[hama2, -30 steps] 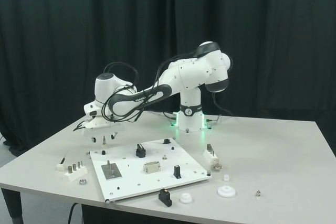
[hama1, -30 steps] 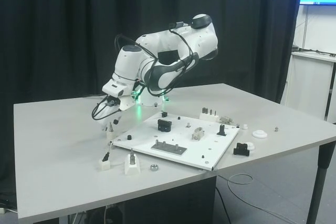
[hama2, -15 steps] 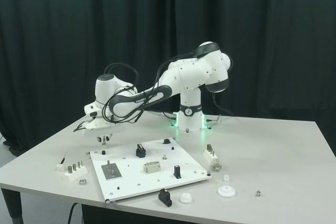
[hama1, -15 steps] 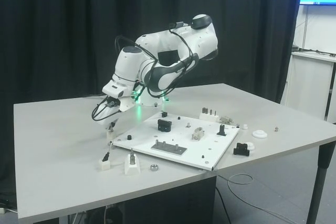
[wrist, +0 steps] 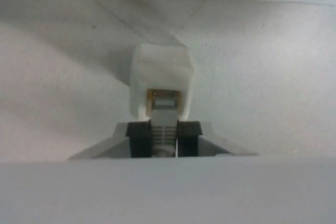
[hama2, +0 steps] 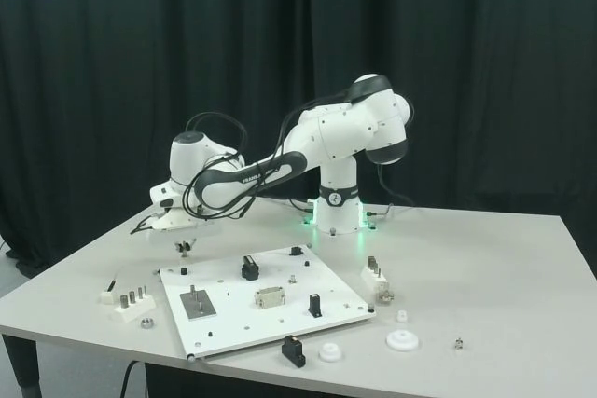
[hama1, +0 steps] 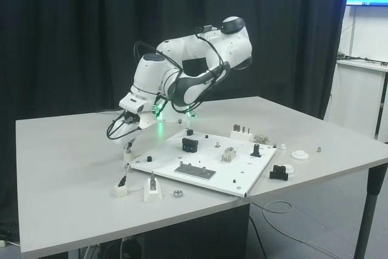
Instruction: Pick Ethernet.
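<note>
Ethernet plug (wrist: pixel 164 132): small ribbed connector, pinched between black jaws of gripper (wrist: pixel 164 139), raised clear of its holder. Holder (wrist: pixel 161 80): white rounded block, matte, rectangular socket in face, directly below plug, resting on counter (wrist: pixel 262 77). Counter: grey, smooth, flat. Assembly board (hama1: pixel 206 162): white square plate, thin, studded with small black and grey fixtures, just beside holder. Arm (hama2: pixel 280 160): white glossy shell, black cabling, reaching over holder.
</note>
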Tool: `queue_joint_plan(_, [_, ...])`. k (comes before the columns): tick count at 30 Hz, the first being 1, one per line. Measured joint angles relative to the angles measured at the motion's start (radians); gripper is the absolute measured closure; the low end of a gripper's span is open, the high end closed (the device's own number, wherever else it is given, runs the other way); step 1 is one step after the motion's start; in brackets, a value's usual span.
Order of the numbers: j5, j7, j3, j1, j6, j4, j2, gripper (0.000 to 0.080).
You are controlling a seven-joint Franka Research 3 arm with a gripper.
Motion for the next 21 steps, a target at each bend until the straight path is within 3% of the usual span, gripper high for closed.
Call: queue_joint_plan(21, [-0.078,0.025,-0.061,0.041,0.009,0.0,0.0,0.0703])
